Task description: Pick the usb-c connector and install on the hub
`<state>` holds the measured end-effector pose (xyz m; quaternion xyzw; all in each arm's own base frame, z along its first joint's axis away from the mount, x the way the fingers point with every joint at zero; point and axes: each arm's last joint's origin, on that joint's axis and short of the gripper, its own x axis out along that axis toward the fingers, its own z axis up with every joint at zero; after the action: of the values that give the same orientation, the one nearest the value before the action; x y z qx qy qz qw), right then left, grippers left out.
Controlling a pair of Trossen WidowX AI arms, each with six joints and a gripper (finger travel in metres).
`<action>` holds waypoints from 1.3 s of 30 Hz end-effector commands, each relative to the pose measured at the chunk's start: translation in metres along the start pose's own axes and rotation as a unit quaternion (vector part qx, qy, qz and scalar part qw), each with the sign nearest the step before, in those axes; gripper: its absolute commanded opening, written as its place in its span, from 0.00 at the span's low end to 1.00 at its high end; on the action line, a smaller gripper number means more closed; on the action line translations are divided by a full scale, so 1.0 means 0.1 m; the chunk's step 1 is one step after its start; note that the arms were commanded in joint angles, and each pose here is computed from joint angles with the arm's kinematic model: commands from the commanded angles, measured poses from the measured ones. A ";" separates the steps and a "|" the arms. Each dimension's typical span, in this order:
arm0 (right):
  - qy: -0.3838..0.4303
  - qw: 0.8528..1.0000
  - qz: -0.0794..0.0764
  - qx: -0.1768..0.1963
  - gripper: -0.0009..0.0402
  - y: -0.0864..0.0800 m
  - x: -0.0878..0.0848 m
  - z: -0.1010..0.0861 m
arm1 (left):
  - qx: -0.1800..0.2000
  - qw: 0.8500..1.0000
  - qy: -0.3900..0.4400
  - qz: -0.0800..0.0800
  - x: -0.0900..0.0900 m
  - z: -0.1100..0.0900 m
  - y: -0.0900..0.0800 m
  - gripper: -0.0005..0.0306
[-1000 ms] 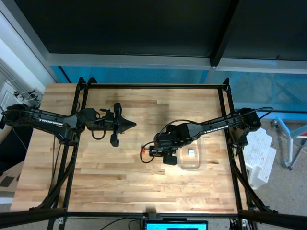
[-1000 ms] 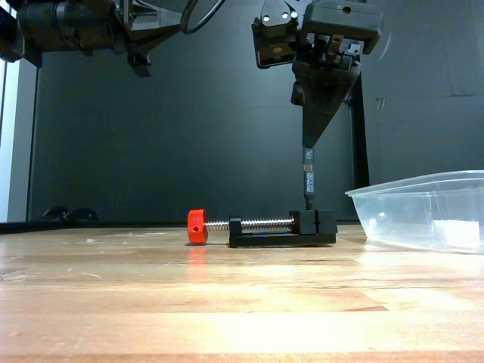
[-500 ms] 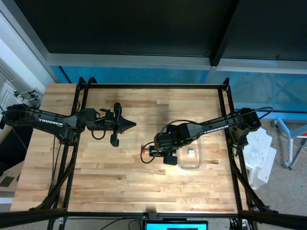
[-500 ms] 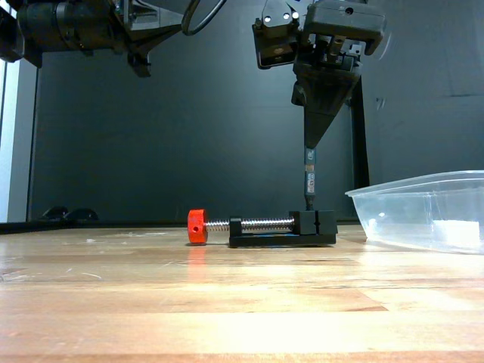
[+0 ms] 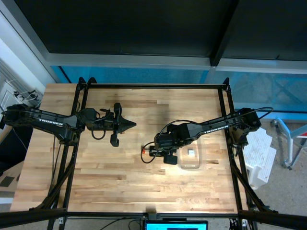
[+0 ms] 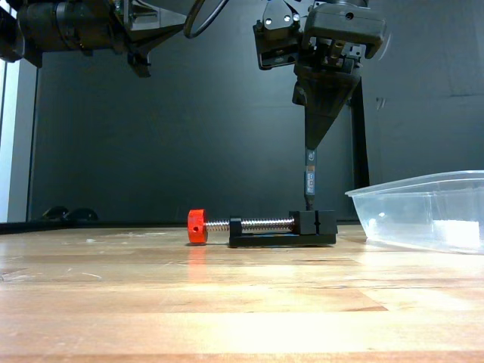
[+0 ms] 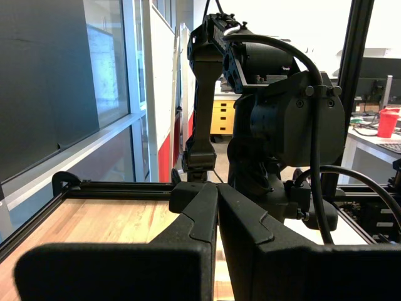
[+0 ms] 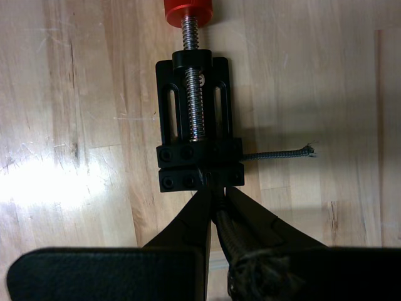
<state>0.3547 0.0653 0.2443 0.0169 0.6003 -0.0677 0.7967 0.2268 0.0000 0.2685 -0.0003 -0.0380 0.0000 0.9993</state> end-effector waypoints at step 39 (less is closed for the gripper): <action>-0.008 1.000 0.007 -0.007 0.02 0.03 -0.02 0.00 | 0.000 1.000 0.000 0.000 0.00 0.00 0.00 0.02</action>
<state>0.3536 0.0680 0.2478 0.0162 0.5929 -0.0580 0.8030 0.2268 0.0000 0.2685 -0.0001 -0.0382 0.0000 0.9993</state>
